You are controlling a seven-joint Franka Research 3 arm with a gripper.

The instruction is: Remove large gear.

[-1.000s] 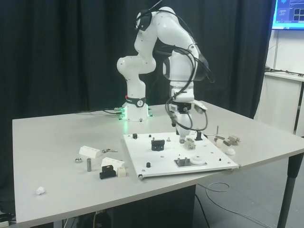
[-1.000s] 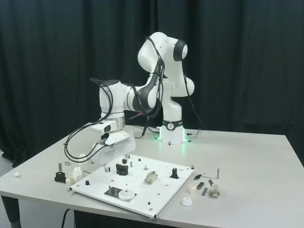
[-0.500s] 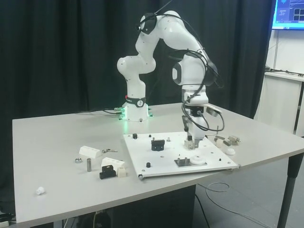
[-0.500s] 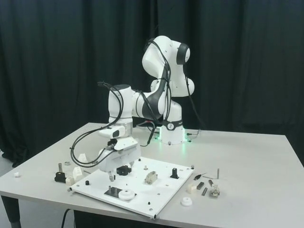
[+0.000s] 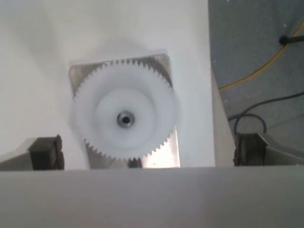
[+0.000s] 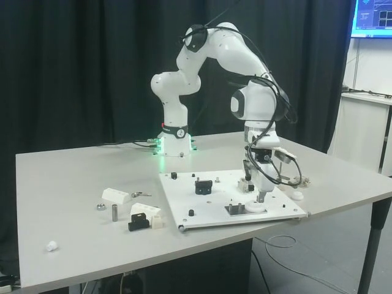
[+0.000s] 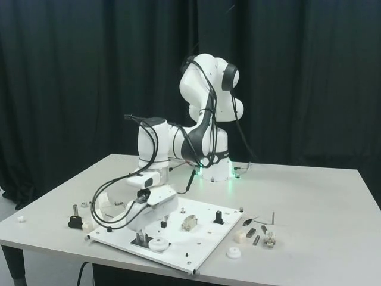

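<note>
The large white gear [image 5: 124,118] lies flat on a small metal plate, with a pin through its centre hole. That plate sits near the front edge of the white board [image 6: 184,199]. In the room views the gear [image 6: 255,206] [image 7: 158,243] lies right below my gripper [image 6: 262,195] [image 7: 144,235]. My gripper [image 5: 147,152] is open and holds nothing. Its black fingertips [image 5: 45,153] stand wide apart, one on each side of the gear and above it.
On the board stand a black bracket [image 6: 203,186] and a small metal part [image 7: 189,223]. A small white gear [image 6: 297,195] and loose parts [image 7: 262,235] lie beside the board, blocks [image 6: 115,195] and a black piece [image 6: 138,222] on the other side. Cables [image 5: 256,76] lie on the floor.
The arm has swung across the board toward its front edge and come down. My gripper now hangs over the large gear instead of over the board's middle.
</note>
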